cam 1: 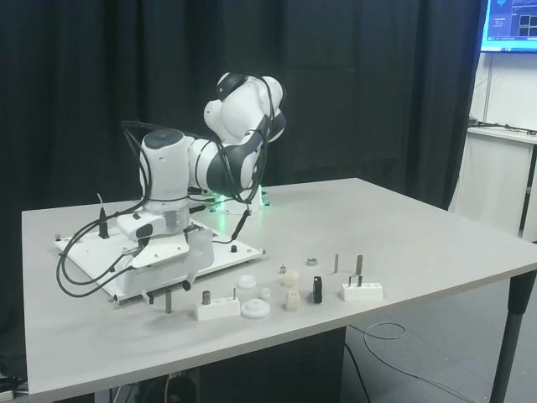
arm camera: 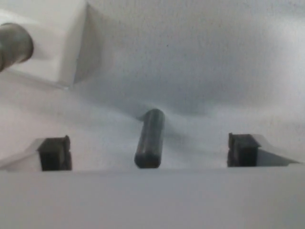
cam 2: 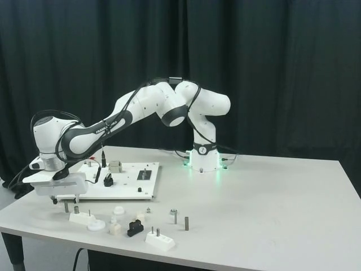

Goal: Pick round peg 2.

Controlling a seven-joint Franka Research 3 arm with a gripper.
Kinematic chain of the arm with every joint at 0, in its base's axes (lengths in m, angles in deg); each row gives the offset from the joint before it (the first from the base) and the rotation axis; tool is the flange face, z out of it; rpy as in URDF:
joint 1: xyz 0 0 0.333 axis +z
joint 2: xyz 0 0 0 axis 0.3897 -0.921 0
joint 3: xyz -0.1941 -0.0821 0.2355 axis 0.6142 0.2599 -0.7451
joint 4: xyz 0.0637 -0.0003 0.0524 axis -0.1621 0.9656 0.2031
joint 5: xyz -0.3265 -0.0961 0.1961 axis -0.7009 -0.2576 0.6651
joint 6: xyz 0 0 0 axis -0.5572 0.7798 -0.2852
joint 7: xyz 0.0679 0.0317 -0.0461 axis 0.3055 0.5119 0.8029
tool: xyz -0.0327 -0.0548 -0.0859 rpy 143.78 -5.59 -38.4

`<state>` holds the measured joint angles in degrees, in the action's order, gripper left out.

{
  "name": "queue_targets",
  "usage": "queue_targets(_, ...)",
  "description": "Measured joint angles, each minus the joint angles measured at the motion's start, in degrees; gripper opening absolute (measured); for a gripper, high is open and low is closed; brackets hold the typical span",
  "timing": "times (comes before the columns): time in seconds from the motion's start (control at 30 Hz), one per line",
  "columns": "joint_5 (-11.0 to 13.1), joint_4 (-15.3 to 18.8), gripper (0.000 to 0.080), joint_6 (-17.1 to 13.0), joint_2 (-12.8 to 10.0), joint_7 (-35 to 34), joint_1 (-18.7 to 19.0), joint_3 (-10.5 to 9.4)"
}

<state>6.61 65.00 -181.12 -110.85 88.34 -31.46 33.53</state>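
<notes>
text: none legible | arm [cam 2: 113, 121]: dark lettering, unreadable | monitor [cam 1: 510, 25]: unreadable

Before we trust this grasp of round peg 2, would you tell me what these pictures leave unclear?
- Round peg 2 foot: the wrist view cuts it off behind the pincer body.
- Contact: the fingertips stand apart either side of the peg, not touching.
- Peg in the room views: a tiny post beneath the pincer.
- White block: cropped by the wrist view's edge.
</notes>
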Motion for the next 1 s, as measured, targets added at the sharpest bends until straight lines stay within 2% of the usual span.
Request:
queue_targets(0.03, -0.4, 0.0, 0.0746, 0.2, 0.2, -0.3, 0.0, -0.09)
queue_targets(0.23, -3.0, 0.0, 0.0746, 1.4, 1.7, -1.6, -0.1, -1.04)
queue_targets(0.27, -3.4, 0.0, 0.0786, 1.6, 2.0, -1.8, -0.1, -1.23)
queue_targets(0.53, -6.1, 0.0, 0.0797, 2.7, 3.8, -3.2, -0.2, -2.58)
queue_targets(1.0, -7.8, 0.0, 0.08, 4.1, 5.3, -4.7, -0.2, -3.79)
